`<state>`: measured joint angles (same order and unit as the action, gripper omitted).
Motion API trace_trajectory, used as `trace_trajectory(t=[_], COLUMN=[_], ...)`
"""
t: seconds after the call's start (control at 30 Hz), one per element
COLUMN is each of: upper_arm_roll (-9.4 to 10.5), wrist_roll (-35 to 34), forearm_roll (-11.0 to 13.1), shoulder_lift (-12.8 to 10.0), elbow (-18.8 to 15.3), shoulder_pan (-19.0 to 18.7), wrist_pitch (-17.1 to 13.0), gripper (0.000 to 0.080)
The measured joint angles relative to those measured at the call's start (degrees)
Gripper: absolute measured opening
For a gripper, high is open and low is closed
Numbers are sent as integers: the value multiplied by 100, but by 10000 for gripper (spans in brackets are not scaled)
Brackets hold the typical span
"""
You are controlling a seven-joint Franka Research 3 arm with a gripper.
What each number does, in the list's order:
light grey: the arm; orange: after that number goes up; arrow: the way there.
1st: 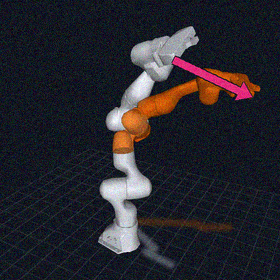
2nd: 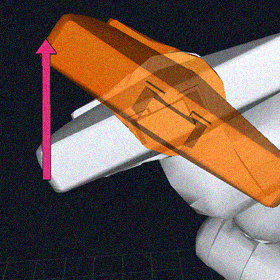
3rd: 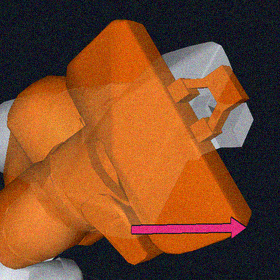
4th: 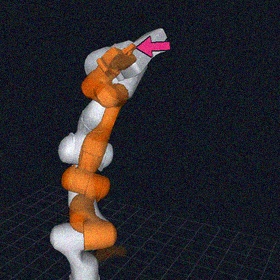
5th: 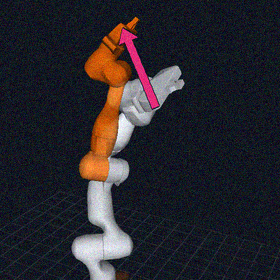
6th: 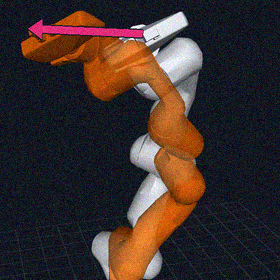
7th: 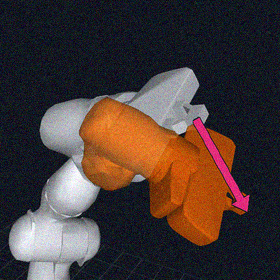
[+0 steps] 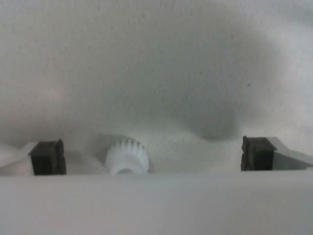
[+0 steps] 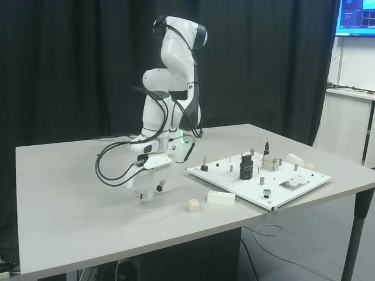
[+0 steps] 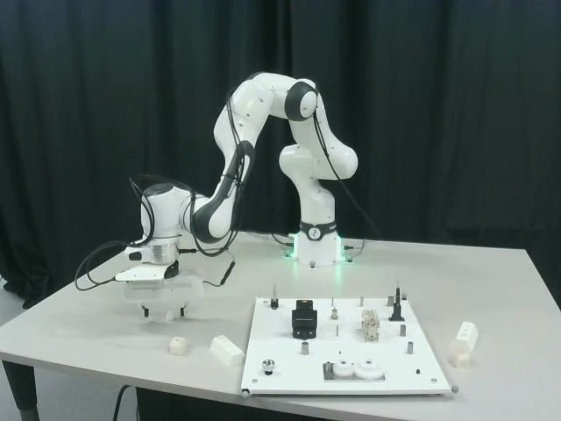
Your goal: Pick small gear.
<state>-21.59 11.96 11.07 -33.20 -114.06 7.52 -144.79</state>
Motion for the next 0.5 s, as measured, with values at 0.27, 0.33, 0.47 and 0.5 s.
trace_trajectory(t=[0.27,0.33,0.47,0.5], upper_arm_roll=[-1,-1,-1,-1], wrist_roll=[9,9,13,14], forearm_roll=[3,3,6,10], shoulder_lift=[-26,-30,-34,-34], elbow=[-23,-39,-89,-101], shoulder_pan=[3,3,3,3], wrist_pitch=[18,20,20,20], gripper=[800,800,800,800])
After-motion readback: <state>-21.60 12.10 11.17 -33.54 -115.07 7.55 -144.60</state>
